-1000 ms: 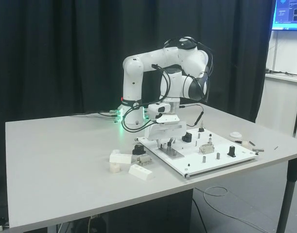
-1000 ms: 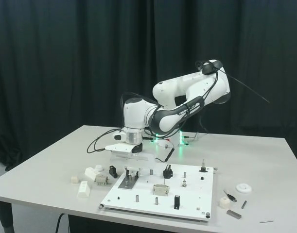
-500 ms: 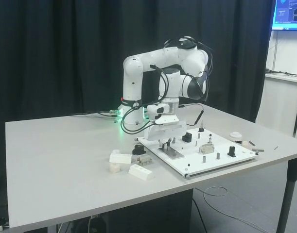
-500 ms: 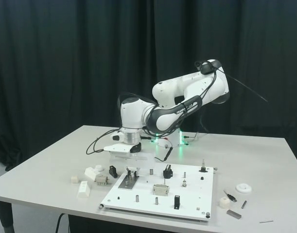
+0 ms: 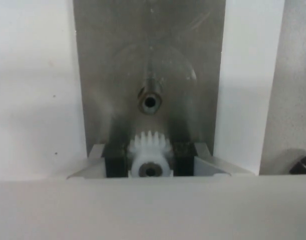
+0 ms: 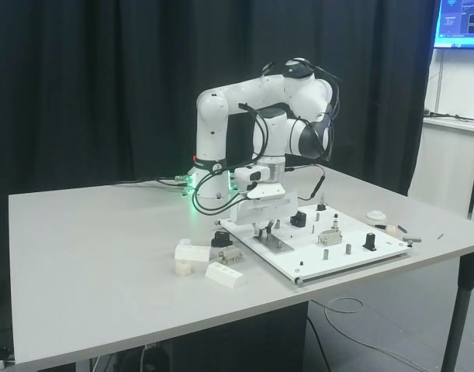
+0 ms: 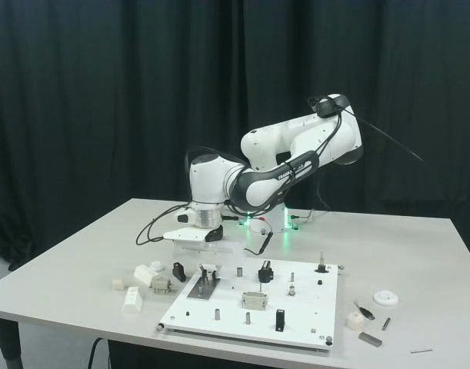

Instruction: Remove small gear.

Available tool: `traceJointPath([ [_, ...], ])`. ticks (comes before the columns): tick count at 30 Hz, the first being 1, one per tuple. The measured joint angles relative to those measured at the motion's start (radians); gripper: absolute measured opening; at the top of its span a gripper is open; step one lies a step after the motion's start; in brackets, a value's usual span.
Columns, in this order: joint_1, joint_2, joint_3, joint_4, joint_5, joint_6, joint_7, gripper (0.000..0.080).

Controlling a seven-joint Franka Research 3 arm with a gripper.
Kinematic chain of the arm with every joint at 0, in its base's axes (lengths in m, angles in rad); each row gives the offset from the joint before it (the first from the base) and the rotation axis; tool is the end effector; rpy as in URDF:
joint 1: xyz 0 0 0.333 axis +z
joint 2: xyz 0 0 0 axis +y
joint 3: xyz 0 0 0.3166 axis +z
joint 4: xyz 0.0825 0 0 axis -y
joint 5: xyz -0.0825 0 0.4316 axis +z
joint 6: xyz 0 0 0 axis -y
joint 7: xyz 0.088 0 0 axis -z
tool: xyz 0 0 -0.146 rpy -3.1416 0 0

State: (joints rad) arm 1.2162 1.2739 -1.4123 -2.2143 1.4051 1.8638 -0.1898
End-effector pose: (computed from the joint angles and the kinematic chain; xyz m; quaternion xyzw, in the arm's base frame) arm 0.5397 -0.1038 0.1505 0.9291 -0.3697 -0.0071 0.0039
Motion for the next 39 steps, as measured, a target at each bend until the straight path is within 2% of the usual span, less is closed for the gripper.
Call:
traceJointPath([
  [23, 0.002, 0.000, -0.015, 0.000, -0.007, -0.015, -0.004, 0.0193],
  [39, 0.016, 0.000, -0.068, 0.003, -0.037, -0.051, -0.004, 0.0193],
])
